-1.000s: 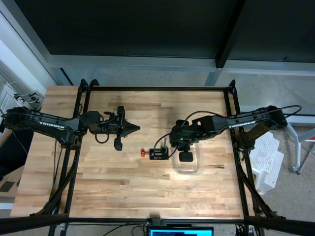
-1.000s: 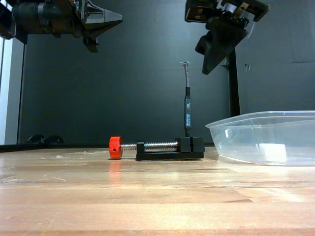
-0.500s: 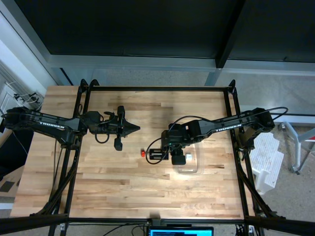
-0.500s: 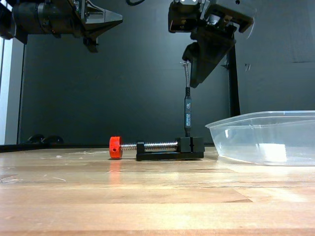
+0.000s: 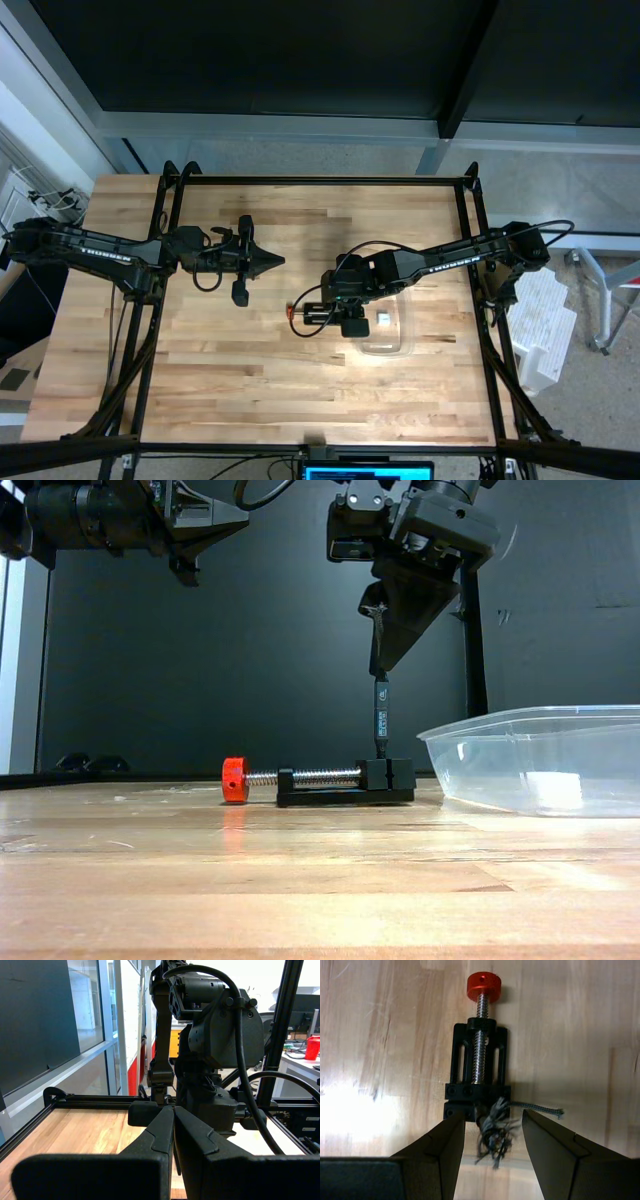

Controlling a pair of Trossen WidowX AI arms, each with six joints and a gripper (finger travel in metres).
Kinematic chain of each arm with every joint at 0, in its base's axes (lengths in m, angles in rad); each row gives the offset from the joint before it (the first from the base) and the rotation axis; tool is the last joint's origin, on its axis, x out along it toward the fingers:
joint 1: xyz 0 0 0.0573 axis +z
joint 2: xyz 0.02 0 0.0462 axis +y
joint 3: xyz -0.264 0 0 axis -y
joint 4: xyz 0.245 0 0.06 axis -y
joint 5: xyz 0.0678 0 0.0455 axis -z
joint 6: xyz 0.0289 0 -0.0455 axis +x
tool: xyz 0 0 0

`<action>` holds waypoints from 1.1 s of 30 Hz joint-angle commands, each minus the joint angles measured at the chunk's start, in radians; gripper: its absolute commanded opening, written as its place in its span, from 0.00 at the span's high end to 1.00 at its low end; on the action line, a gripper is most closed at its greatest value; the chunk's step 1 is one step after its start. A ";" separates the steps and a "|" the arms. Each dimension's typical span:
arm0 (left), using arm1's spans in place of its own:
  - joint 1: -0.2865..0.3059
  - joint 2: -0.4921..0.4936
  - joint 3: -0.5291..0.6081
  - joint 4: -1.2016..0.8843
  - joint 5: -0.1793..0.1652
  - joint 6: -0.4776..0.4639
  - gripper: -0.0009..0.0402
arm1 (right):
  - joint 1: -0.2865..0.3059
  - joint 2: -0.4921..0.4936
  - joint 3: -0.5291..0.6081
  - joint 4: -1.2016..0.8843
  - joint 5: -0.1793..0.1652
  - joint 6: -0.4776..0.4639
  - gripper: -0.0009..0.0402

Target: Remove the USB-C connector from taskboard and place in the container

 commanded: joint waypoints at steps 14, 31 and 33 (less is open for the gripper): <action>0.000 0.000 0.000 0.000 0.000 0.000 0.98 | 0.000 0.000 -0.045 0.063 -0.024 0.017 0.63; 0.000 0.000 0.000 0.000 0.000 0.000 0.98 | 0.000 0.026 -0.049 0.071 -0.026 0.024 0.72; 0.000 0.000 0.000 0.000 0.000 0.000 0.98 | 0.000 0.026 -0.049 0.071 -0.026 0.024 0.75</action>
